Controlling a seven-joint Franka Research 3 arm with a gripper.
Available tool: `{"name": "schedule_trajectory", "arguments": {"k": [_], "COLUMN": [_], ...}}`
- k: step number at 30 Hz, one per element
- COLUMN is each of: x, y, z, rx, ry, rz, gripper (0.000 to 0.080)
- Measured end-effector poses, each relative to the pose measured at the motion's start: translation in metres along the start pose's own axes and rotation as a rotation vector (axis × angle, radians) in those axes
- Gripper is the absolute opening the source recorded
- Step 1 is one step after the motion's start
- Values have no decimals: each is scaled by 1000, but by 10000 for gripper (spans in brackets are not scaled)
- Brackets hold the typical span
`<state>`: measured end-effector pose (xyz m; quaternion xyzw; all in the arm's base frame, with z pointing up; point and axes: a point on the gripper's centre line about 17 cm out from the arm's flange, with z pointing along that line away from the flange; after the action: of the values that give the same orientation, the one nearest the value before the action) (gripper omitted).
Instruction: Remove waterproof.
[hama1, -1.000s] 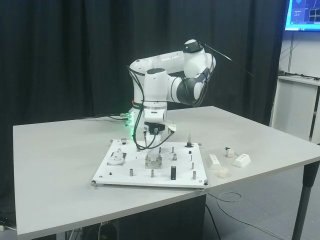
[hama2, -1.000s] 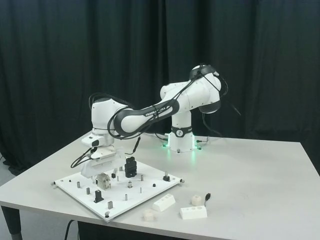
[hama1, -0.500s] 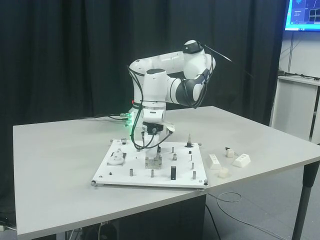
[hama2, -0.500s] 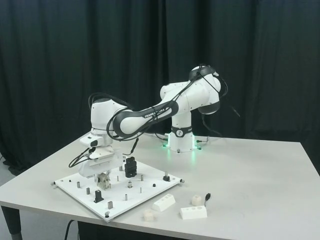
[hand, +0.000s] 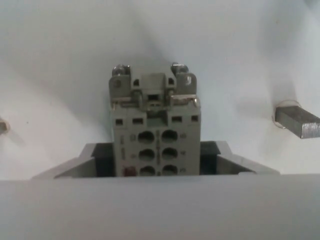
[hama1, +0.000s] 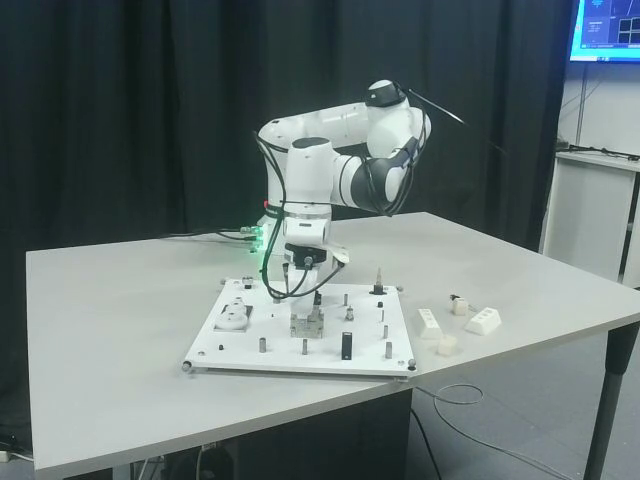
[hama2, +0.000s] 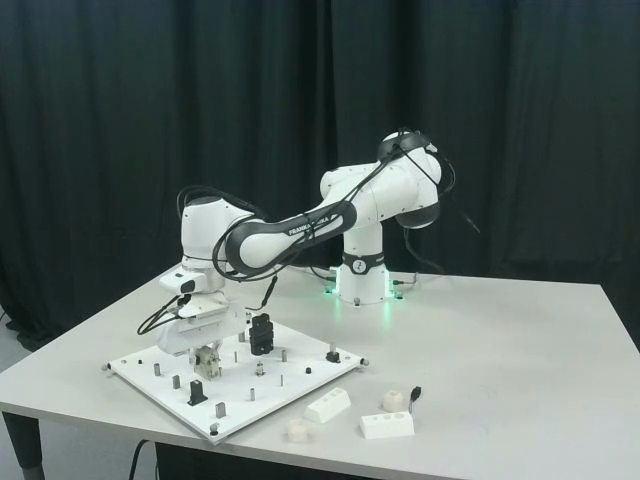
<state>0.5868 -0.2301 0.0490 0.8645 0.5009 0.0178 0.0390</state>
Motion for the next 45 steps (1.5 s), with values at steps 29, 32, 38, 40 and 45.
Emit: {"name": "schedule_trajectory", "arguments": {"k": [29, 32, 38, 40, 45], "x": [0, 0, 0, 0, 0], "y": [0, 0, 0, 0, 0], "z": [-1, -1, -1, -1, -1], "rx": [1, 2, 2, 2, 2], "ry": [3, 2, 0, 0, -1], "rz": [10, 8, -6, -7, -10], "gripper": [317, 317, 317, 317, 317]}}
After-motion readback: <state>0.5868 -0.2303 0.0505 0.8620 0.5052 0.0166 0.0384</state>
